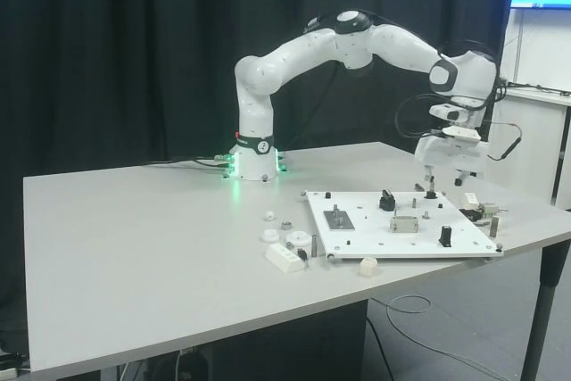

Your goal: Remove square peg 2.

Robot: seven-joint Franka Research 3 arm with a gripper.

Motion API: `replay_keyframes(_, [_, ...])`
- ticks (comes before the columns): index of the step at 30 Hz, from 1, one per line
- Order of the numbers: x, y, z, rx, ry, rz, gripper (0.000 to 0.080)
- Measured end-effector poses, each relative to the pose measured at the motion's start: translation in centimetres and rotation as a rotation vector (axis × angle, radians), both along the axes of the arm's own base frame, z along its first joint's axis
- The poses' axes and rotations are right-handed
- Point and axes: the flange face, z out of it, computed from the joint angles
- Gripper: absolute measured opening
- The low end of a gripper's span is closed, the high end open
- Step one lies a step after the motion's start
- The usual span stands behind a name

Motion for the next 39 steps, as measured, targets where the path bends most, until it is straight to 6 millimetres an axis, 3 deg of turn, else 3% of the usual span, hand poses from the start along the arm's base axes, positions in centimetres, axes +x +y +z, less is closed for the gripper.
replay_keyframes(22, [-1.5, -5.3, -2.8, 0.094, 0.010, -0.056, 0.0800])
replay_keyframes(39, [-4.4, -5.9, -4.7, 0.156, -0.016, -0.106, 0.0800])
